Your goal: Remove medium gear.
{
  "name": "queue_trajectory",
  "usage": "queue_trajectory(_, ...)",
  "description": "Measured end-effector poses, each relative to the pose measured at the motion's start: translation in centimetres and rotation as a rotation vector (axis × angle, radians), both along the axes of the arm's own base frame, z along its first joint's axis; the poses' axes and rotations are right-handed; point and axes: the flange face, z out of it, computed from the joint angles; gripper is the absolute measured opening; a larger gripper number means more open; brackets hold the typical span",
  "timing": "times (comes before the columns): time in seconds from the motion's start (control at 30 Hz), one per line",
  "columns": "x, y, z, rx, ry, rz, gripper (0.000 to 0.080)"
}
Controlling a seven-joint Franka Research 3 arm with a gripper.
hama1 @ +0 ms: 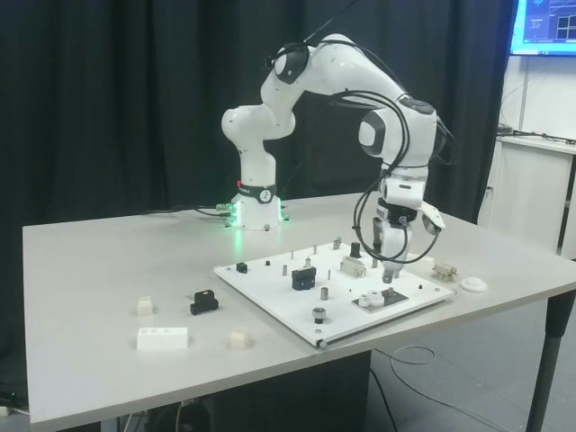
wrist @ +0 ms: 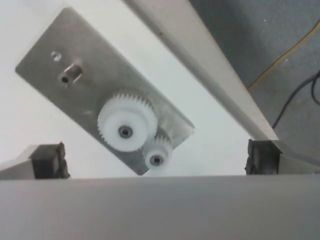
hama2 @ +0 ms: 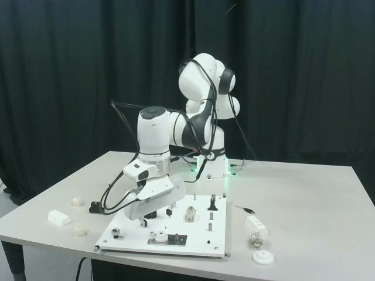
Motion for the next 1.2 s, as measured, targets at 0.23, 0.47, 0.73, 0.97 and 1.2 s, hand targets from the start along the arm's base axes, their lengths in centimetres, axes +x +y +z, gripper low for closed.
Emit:
queue_trajectory(0.23,-1.4,-0.3,-0.4,0.017,-0.011,0.037,0.0800)
queue_trajectory(0.47,-2.2,0.0,-1.1,0.032,-0.009,0.133,0.0800)
queue_trajectory(0.73,-2.5,0.5,-1.9,0.043,0.006,0.212,0.0800)
queue_trajectory(0.97,-2.7,0.4,-2.1,0.050,0.015,0.306,0.0800)
queue_trajectory(1.2,-2.5,0.2,-2.0,0.044,-0.001,0.317,0.0800)
